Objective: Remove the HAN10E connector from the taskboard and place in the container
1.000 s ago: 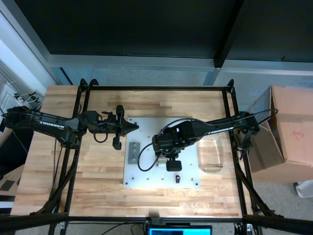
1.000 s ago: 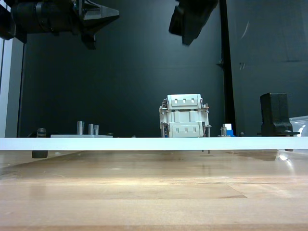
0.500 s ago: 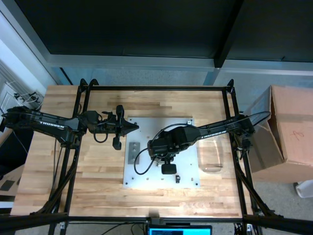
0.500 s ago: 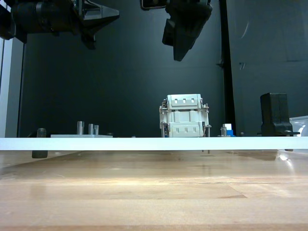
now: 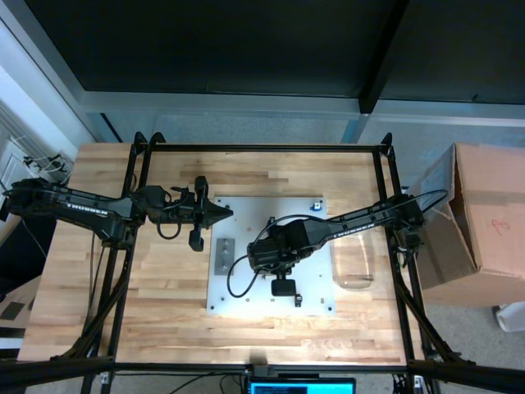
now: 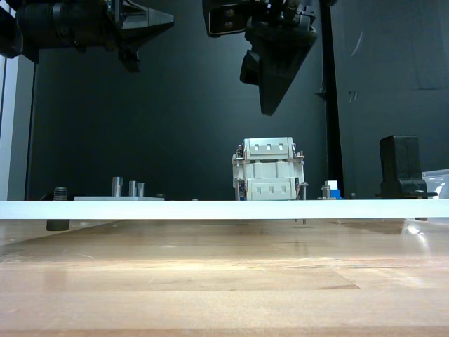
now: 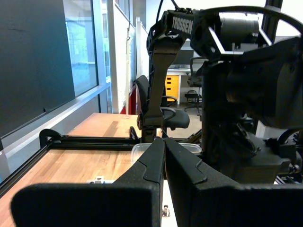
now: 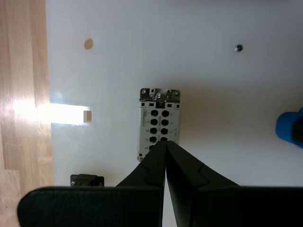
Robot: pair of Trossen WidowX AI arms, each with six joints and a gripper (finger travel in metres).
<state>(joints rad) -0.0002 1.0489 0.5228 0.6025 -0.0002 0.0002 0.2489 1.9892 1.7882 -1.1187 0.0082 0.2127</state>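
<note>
The grey HAN10E connector (image 6: 269, 170) sits upright in its seat on the white taskboard (image 6: 175, 208), with nothing holding it. My right gripper (image 6: 270, 107) hangs shut and pointing down, a little above the connector. From the right wrist view its closed fingertips (image 8: 165, 144) overlap one end of the connector (image 8: 159, 118), whose pin holes show. In the high view the right gripper (image 5: 280, 281) covers the connector. My left gripper (image 5: 225, 213) is shut, high over the board's left edge. The clear container (image 5: 354, 258) stands right of the board.
On the board are a grey plate with pegs (image 5: 224, 254), a small black part (image 5: 299, 300) and a blue part (image 5: 316, 201). A cardboard box (image 5: 484, 222) stands beyond the table's right edge. Black frame rails run along the table's sides.
The right gripper has moved left and down, ending closer above the connector. The connector stays in its seat. The left arm has not moved.
</note>
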